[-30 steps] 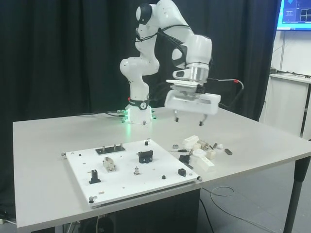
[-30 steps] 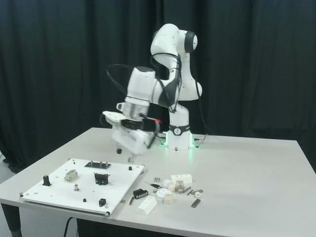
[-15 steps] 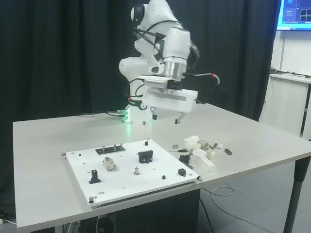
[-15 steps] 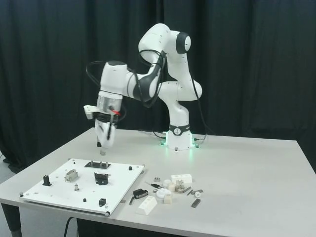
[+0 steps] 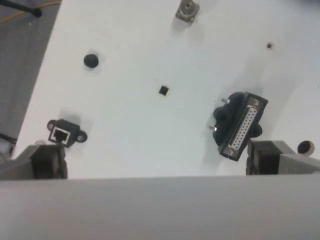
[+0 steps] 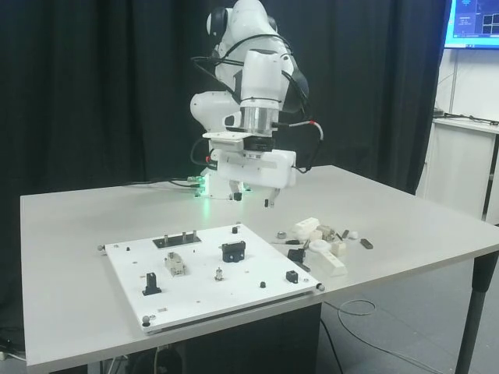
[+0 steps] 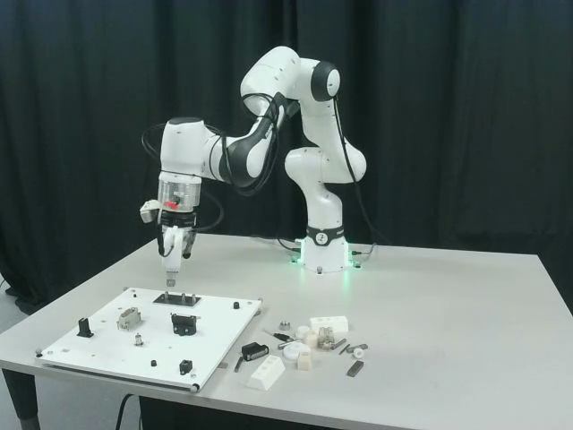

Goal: Remove BNC.

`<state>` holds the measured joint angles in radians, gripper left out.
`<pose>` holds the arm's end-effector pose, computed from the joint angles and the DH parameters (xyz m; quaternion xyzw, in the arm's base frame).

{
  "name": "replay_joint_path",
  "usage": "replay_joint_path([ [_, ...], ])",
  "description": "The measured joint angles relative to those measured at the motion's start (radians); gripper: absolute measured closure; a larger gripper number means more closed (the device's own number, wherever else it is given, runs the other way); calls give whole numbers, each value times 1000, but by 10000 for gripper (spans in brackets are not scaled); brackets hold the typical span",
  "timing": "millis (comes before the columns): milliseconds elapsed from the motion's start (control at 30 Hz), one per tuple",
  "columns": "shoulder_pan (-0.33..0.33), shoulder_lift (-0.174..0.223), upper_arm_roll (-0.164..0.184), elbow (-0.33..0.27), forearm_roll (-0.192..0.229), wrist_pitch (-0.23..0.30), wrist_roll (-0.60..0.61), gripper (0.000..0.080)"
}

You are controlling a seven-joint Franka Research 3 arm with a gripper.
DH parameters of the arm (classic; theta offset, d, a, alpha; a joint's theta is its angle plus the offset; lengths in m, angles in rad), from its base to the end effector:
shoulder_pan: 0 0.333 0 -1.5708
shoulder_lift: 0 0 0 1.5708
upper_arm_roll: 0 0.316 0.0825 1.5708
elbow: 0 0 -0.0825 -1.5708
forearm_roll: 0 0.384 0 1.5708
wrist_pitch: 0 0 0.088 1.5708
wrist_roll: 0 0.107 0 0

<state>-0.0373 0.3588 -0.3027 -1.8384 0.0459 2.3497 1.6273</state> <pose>0.6183 -0.2025 0.3588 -0.5507 0.8297 -0.0880 0.0237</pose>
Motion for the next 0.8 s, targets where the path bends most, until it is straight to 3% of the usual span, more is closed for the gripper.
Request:
replay_joint_path([
  [400,0,79,-21,114,1,-148,50,3],
  [633,-12,127,-48,185,11,-155,86,3],
  [800,-32,163,-67,236,48,-146,97,3],
])
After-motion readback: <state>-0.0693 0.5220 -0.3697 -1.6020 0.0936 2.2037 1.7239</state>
